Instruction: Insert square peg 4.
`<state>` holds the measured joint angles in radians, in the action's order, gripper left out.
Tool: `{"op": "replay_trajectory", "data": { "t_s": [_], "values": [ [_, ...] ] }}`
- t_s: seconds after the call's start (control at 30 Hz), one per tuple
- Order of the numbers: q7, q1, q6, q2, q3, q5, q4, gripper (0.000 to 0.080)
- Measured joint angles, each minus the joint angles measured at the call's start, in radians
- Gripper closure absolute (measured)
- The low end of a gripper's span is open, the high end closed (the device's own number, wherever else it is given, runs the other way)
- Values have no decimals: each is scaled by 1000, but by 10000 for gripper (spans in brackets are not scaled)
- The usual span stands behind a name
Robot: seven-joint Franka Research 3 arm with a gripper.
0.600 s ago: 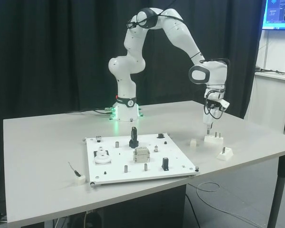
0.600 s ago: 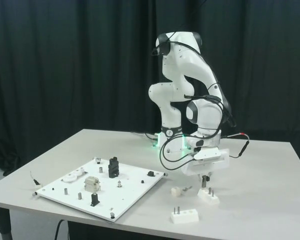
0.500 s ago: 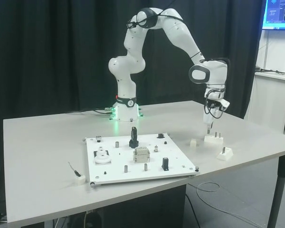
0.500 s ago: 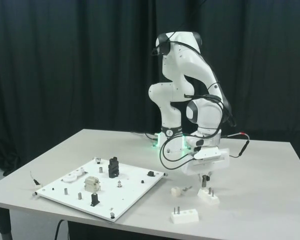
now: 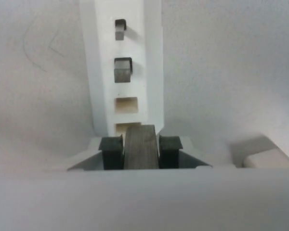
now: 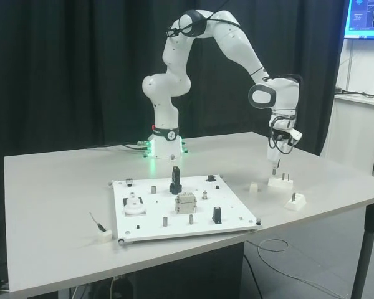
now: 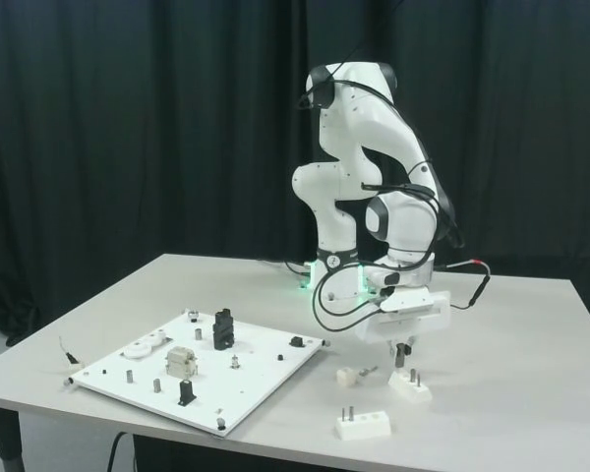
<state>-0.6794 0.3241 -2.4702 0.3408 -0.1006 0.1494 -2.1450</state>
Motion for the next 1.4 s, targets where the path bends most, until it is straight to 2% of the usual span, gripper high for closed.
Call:
{"op": "replay_trajectory", "data": {
  "t_s": [0.77, 1.13, 1.4],
  "values": [
    [-42, -2, 0, 4, 18, 0, 26, 647],
    [-78, -2, 0, 15, 50, 1, 86, 647],
    [-169, -5, 1, 39, 92, 8, 158, 647]
  ]
}}
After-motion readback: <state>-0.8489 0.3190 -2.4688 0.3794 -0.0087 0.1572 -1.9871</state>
